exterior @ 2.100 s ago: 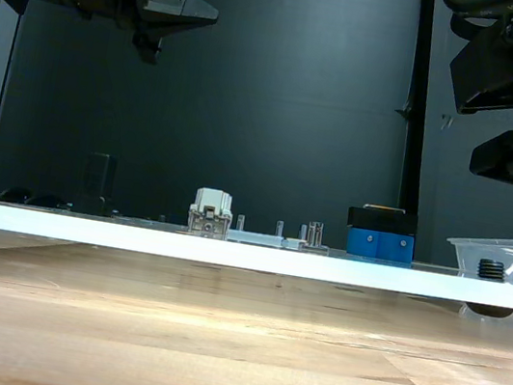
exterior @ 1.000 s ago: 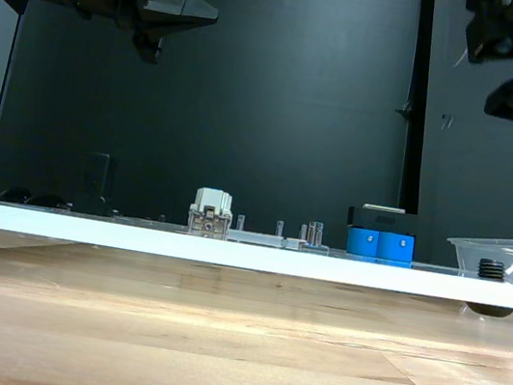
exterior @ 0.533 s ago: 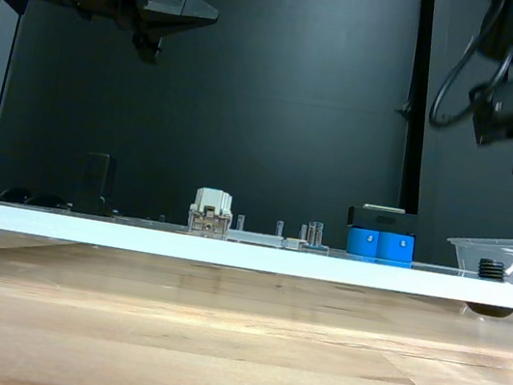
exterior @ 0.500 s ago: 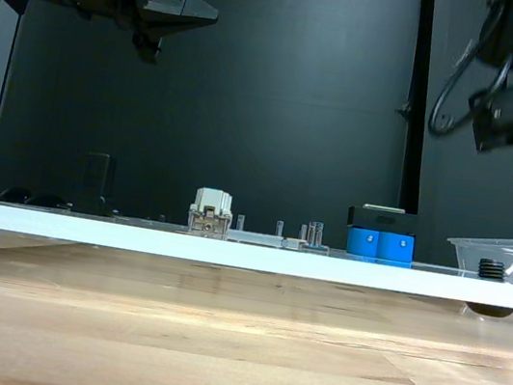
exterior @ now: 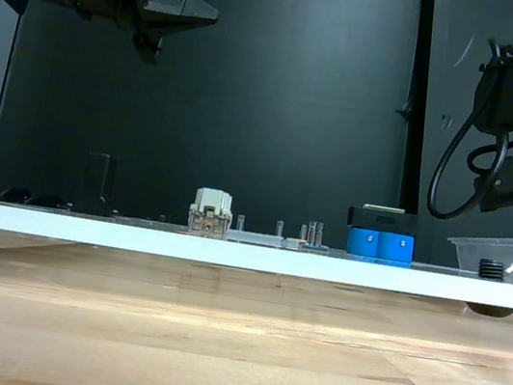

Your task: Unfasten the M12 nut and place it in the container

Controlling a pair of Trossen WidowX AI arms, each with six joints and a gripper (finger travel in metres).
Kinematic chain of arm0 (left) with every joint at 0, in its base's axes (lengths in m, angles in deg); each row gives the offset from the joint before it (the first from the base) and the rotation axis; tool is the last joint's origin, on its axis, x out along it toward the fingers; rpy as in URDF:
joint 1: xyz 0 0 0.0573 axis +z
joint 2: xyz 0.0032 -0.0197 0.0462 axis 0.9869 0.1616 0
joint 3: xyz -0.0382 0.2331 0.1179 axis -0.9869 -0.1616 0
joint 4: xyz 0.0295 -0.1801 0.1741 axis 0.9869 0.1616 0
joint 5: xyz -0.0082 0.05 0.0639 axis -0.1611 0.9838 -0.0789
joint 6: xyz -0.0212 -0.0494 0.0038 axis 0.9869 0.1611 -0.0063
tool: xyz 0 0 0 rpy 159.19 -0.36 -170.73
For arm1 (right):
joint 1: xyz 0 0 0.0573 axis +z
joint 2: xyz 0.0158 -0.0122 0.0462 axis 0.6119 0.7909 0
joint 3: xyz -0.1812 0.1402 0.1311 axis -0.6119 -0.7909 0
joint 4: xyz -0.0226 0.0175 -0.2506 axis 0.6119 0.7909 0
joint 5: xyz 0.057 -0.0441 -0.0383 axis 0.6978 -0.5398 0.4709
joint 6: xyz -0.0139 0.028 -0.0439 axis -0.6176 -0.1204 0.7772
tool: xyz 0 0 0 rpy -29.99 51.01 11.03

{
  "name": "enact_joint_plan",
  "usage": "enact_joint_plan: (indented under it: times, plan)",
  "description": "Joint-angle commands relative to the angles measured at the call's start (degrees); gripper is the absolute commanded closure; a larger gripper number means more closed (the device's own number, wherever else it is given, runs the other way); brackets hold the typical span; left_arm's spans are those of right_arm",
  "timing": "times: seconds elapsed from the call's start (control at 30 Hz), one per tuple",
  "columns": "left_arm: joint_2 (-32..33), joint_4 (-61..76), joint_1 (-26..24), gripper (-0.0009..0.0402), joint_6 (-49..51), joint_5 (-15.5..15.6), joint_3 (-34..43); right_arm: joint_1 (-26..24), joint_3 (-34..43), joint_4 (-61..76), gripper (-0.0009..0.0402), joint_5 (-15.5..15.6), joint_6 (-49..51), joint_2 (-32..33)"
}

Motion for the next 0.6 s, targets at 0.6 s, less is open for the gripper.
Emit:
enact_joint_plan:
  times: [0.6]
  plan:
    - [0.0, 0.0, 0.0, 0.0393, 0.0, 0.0, 0.0, 5.2, 0.0, -2.4, 0.0393, 3.1, -4.2, 1.9]
